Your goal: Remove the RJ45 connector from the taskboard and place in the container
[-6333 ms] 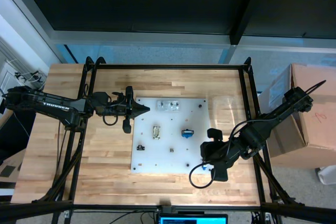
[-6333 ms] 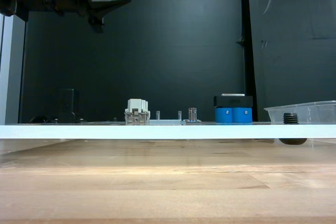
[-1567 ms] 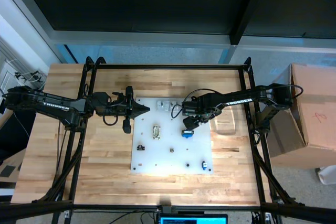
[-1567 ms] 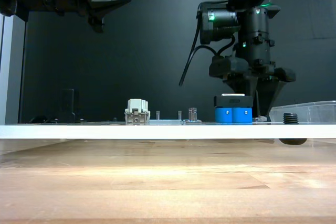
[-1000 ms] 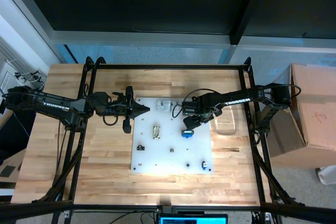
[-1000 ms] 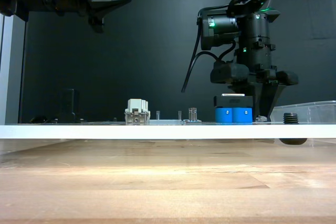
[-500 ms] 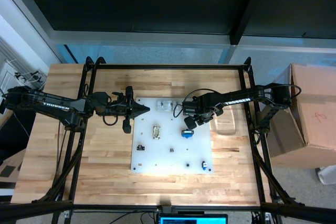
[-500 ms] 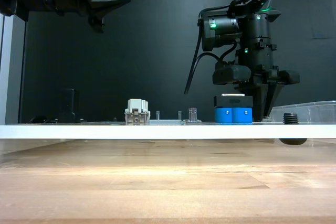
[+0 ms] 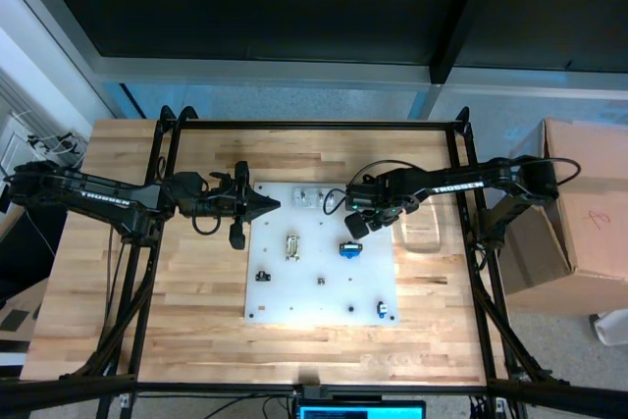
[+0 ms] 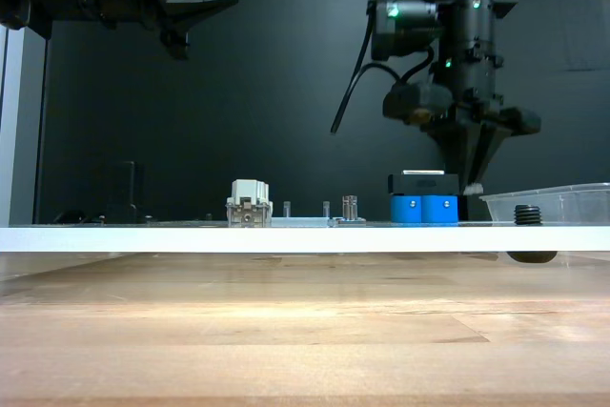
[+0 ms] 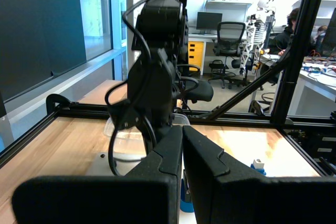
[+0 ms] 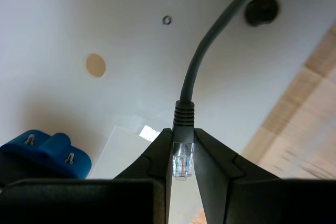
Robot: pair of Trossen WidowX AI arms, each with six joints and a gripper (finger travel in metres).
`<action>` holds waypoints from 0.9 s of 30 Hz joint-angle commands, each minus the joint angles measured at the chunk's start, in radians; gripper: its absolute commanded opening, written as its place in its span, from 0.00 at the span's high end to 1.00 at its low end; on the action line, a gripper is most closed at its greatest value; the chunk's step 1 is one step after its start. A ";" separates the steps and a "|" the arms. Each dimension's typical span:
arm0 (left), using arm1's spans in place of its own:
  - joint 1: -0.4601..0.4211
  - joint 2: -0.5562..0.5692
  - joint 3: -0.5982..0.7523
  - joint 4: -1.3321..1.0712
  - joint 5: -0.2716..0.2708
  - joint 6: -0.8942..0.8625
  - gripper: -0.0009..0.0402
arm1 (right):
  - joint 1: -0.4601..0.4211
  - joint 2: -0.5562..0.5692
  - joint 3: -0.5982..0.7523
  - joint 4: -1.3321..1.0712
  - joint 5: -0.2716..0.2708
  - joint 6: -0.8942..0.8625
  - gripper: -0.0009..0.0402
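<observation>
Aloft, left gripper (image 9: 273, 204) hovers; right gripper (image 12: 182, 132) pinches connector (image 12: 182, 163).

A robotics lab: office chairs (image 11: 231, 51), monitor (image 11: 209, 20), black-framed wooden table (image 9: 294, 149).

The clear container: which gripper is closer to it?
Right. The right gripper, holding the RJ45 connector, hangs above the board beside the container; the left gripper hovers at the board's opposite edge.

Two hands (image 9: 273, 204) (image 10: 469, 192), one RJ45 connector (image 12: 182, 160), one taskboard (image 9: 294, 291), one container (image 9: 424, 231)
</observation>
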 commanded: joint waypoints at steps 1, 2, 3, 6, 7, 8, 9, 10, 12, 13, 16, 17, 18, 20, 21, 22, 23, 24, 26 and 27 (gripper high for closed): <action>0.000 0.000 0.000 0.000 0.000 0.000 0.98 | 0.002 -0.045 0.002 -0.032 -0.003 0.002 0.98; 0.000 0.000 0.000 0.000 0.000 0.000 0.98 | 0.002 -0.059 0.002 -0.053 -0.003 0.002 0.98; 0.000 0.000 0.000 0.000 0.000 0.000 0.98 | 0.003 -0.074 0.001 -0.077 -0.002 0.002 0.98; 0.000 0.000 0.000 0.000 0.000 0.000 0.98 | 0.005 -0.118 -0.010 -0.137 -0.002 0.004 0.98; 0.000 0.000 0.000 0.000 0.000 0.000 0.98 | 0.006 -0.133 -0.017 -0.153 -0.002 0.006 0.98; 0.000 0.000 0.000 0.000 0.000 0.000 0.98 | 0.007 -0.150 -0.027 -0.165 -0.002 0.008 0.98; 0.000 0.000 0.000 0.000 0.000 0.000 0.98 | 0.007 -0.167 -0.040 -0.177 -0.002 0.015 0.98; 0.000 0.000 0.000 0.000 0.000 0.000 0.98 | 0.007 -0.185 -0.054 -0.186 -0.002 0.022 0.98; 0.000 0.000 0.000 0.000 0.000 0.000 0.98 | 0.009 -0.222 -0.088 -0.195 -0.002 0.024 0.98; 0.000 0.000 0.000 0.000 0.000 0.000 0.98 | 0.009 -0.243 -0.109 -0.198 -0.003 0.025 0.98; 0.000 0.000 0.000 0.000 0.000 0.000 0.98 | 0.011 -0.309 -0.174 -0.198 -0.003 0.032 0.98; 0.000 0.000 0.000 0.000 0.000 0.000 0.98 | 0.011 -0.332 -0.198 -0.199 -0.003 0.038 0.98; 0.000 0.000 0.000 0.000 0.000 0.000 0.98 | 0.012 -0.353 -0.221 -0.199 -0.006 0.047 0.98; 0.000 0.000 0.000 0.000 0.000 0.000 0.98 | 0.014 -0.393 -0.264 -0.198 -0.006 0.055 0.98; 0.000 0.000 0.000 0.000 0.000 0.000 0.98 | 0.016 -0.408 -0.281 -0.199 -0.006 0.055 0.97; 0.000 0.000 0.000 0.000 0.000 0.000 0.98 | 0.018 -0.420 -0.296 -0.198 -0.006 0.055 0.95; 0.000 0.000 0.000 0.000 0.000 0.000 0.98 | 0.020 -0.430 -0.307 -0.198 -0.006 0.055 0.93; 0.000 0.000 0.000 0.000 0.000 0.000 0.98 | 0.021 -0.438 -0.316 -0.198 -0.006 0.055 0.90; 0.000 0.000 0.000 0.000 0.000 0.000 0.98 | 0.022 -0.446 -0.329 -0.197 -0.006 0.055 0.83; 0.000 0.000 0.000 0.000 0.000 0.000 0.98 | 0.023 -0.448 -0.333 -0.196 -0.006 0.055 0.78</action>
